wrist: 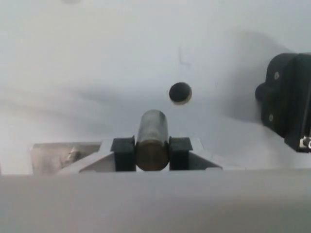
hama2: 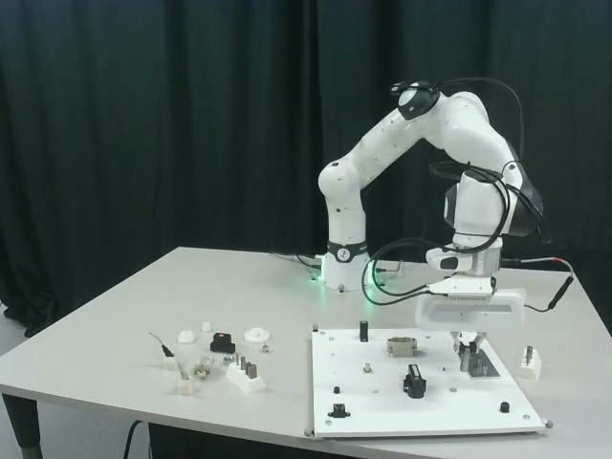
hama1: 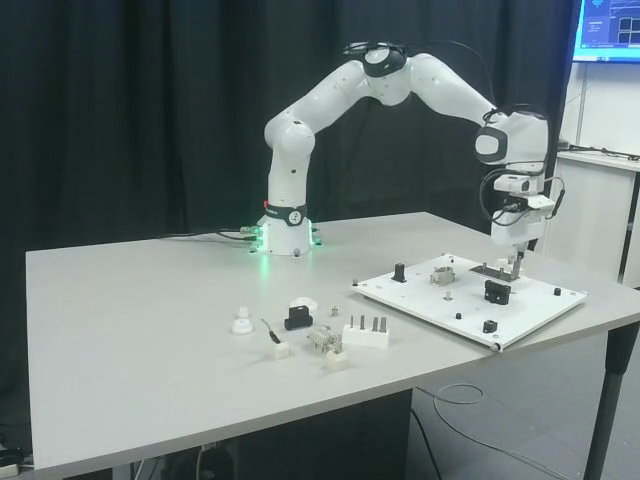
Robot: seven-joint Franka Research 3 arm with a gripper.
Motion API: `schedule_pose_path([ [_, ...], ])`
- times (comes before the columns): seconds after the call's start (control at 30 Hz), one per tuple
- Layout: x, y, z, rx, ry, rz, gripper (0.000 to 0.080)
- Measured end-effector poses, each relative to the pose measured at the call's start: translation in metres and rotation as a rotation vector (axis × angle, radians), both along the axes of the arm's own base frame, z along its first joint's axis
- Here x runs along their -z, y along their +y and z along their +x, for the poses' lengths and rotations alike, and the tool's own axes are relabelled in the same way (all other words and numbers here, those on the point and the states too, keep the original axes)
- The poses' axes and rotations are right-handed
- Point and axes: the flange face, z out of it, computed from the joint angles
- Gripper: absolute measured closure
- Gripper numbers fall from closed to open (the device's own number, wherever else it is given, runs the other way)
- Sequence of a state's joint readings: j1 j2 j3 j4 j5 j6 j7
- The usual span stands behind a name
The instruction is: Insert round peg 4.
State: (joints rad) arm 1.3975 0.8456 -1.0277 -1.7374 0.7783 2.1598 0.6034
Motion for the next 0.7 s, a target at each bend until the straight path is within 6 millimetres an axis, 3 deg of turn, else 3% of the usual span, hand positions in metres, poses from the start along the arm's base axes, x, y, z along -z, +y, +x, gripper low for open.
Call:
schedule_pose_path([
  [0.7,0.025,-0.020,0.018,0.011,0.034,-0.006,0.0658],
])
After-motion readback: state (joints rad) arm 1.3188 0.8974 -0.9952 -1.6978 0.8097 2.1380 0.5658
